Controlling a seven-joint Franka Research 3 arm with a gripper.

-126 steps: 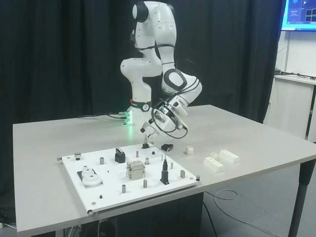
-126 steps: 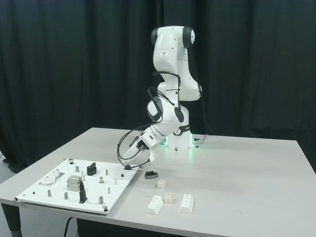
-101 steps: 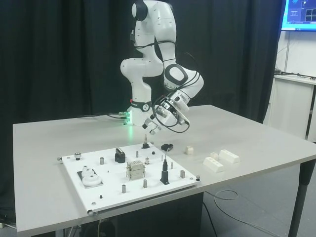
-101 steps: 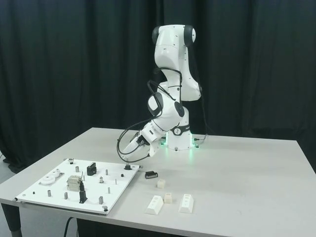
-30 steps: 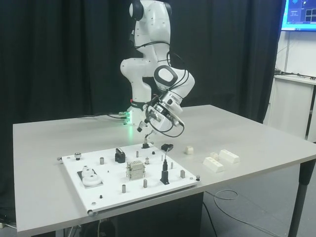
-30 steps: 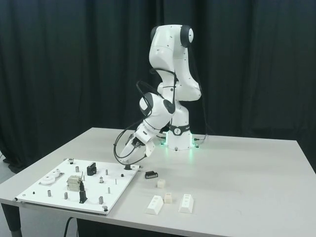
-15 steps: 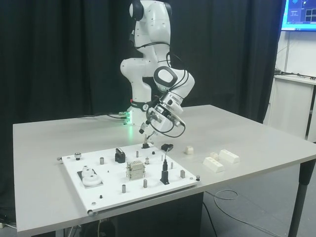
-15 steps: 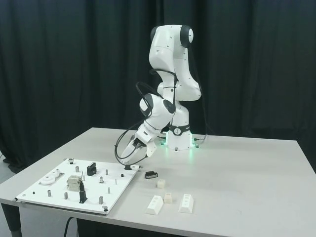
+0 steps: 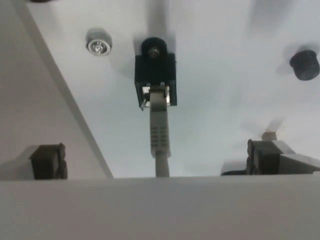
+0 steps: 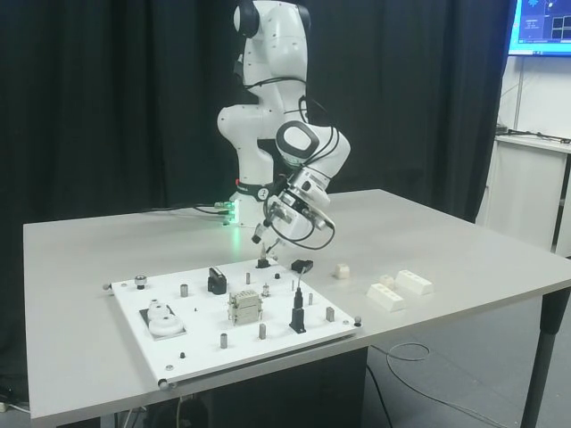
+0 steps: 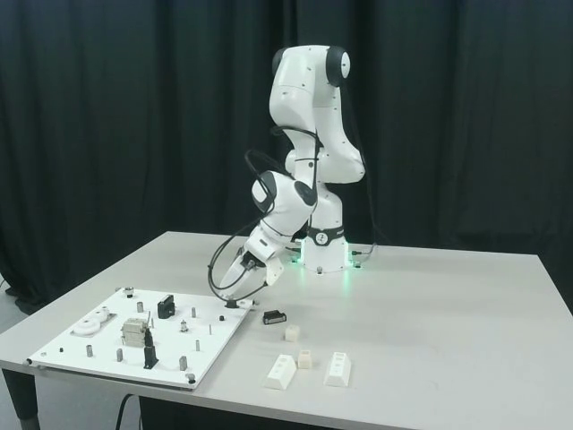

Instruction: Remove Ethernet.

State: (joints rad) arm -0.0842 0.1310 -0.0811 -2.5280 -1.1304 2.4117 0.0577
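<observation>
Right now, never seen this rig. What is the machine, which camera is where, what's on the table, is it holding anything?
It is a white robot arm bolted to a grey table, ending in a two-finger gripper.

Two pictures come from room cameras looking at the table from different sides. The third comes from a camera on the arm's wrist, looking down past the fingers.

On the table lies a white board carrying small connectors and pegs. Beside it are a few white blocks and a small black part.

The wrist view shows a grey Ethernet plug seated in a black socket on the board. The fingers stand open on either side of its cable, above the board. Nothing is held.
</observation>
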